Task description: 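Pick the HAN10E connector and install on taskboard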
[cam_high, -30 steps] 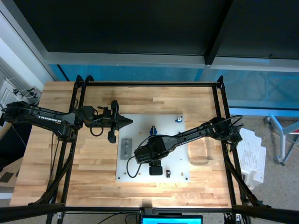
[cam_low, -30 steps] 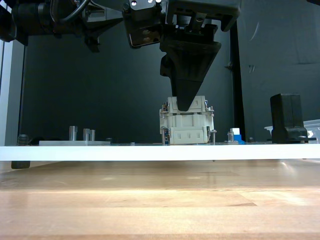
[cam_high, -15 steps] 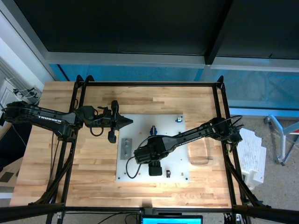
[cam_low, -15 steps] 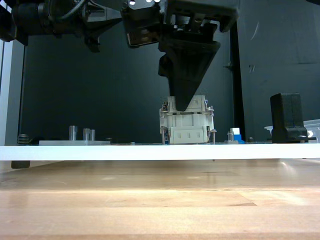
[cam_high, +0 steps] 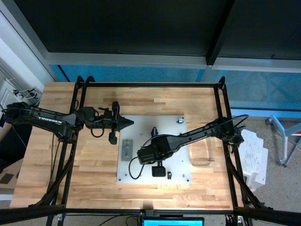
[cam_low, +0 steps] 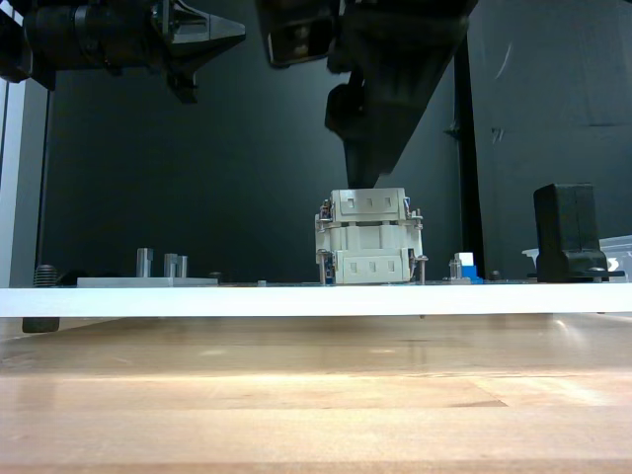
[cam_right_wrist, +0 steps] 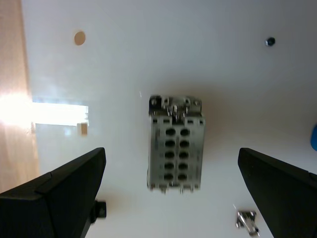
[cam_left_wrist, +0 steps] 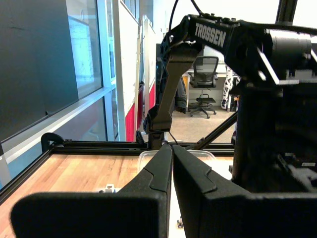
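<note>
The right gripper, fingers released over the connector, is best raised straight, the clenched left gripper parked by the board

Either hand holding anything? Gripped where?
Nothing is held. The right hand hangs open just above the connector, which stands free on the white board. The left hand is shut, empty, by the board's far left corner.

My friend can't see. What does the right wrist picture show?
A connector sits on the white taskboard, with the open right gripper above it. The shut left gripper is out of this view, near the taskboard's far left corner.
</note>
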Controlling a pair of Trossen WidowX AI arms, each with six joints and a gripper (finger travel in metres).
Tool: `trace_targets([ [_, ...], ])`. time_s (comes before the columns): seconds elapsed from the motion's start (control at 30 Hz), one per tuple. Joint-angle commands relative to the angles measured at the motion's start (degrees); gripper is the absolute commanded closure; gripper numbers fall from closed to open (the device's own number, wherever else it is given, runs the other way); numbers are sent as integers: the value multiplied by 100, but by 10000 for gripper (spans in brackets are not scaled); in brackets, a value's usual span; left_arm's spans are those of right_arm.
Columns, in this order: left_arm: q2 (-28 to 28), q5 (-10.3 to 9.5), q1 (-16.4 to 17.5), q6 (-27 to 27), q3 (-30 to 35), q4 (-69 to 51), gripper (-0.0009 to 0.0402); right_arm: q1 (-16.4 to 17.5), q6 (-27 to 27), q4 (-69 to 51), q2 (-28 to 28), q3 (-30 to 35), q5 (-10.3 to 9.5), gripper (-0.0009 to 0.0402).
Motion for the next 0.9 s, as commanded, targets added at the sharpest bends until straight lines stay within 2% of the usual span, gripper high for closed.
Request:
trace_targets([
  [0.03, 0, 0, 0, 0, 0, 0, 392, 2, 50, -26, -149, 15, 22, 19],
  [0.63, 0, 0, 0, 0, 0, 2, 392, 2, 42, -44, -321, 13, -9, 50],
  [0.9, 0, 0, 0, 0, 0, 2, 392, -66, -155, -61, -955, -426, 35, 64],
])
